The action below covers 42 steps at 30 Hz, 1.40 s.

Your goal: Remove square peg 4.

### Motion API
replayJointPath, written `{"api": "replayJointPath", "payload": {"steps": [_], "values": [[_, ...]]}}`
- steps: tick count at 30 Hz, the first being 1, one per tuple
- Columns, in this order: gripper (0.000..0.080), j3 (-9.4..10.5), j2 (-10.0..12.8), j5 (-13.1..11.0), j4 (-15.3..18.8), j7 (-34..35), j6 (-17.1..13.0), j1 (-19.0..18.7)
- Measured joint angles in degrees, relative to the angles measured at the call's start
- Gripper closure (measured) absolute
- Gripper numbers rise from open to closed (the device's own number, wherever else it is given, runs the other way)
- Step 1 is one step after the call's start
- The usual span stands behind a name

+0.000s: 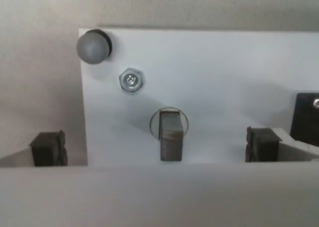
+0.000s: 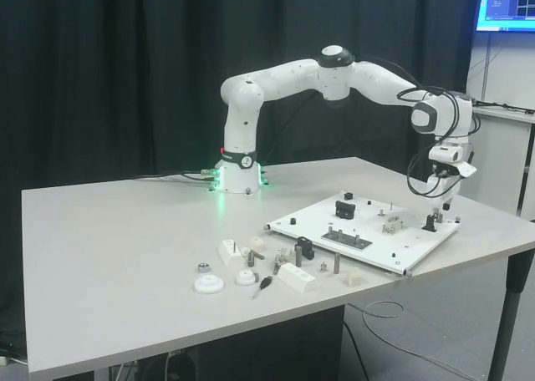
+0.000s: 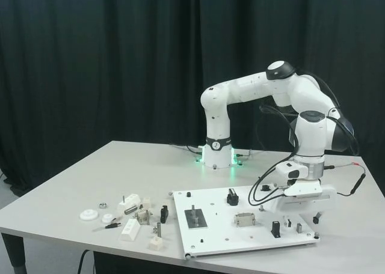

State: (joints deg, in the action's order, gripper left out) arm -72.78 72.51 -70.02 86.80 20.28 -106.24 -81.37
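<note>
Against black curtains, both room views show our gripper (image 2: 440,199) hovering at the right of the white board (image 2: 365,231). In the wrist view the peg (image 1: 171,136) sits low centre, unremoved, between spread fingers (image 1: 48,148) holding nothing.

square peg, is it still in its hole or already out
In. The square peg stands upright in its round hole on the white board, between the open claw fingers, which have not closed on it.
</note>
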Motion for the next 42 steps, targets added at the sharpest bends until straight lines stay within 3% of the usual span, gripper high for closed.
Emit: {"api": "replayJointPath", "payload": {"steps": [42], "values": [[0.0003, 1.94, 0.0, 1.3, -0.6, 0.4, -1.4, 0.7]]}}
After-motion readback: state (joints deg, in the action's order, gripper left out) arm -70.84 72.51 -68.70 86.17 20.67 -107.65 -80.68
